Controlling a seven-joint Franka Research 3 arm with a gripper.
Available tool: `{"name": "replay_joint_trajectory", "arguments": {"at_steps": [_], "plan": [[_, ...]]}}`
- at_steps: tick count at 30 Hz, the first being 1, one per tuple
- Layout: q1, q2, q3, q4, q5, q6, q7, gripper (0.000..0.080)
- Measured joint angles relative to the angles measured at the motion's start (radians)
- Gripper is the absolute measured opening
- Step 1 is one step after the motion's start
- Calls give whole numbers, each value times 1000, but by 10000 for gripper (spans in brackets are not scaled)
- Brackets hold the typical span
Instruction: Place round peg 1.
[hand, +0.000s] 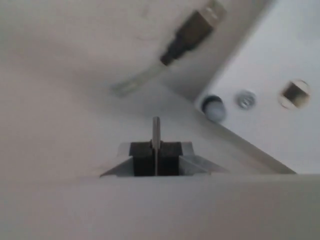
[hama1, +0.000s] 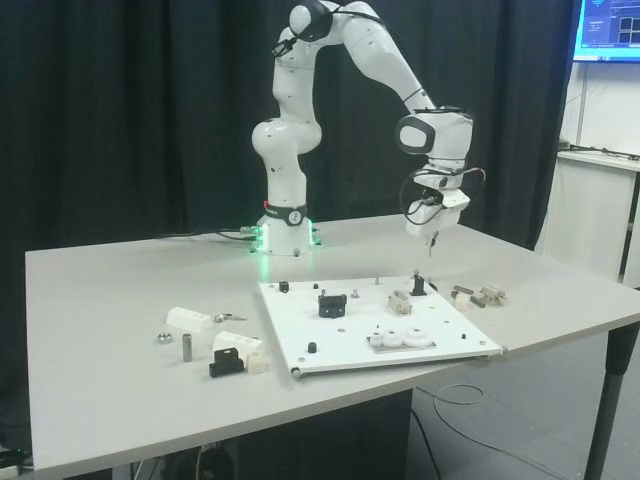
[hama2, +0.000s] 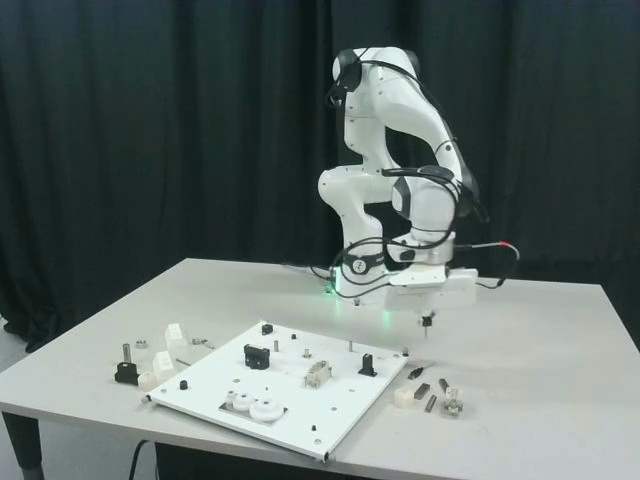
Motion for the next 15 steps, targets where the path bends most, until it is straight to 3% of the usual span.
{"name": "replay_joint_trajectory", "arguments": {"at_steps": [7, 15], "plan": [[0, 55, 37, 31, 0, 55, 12, 26], [0, 119, 55, 90, 0, 74, 15, 26]]}}
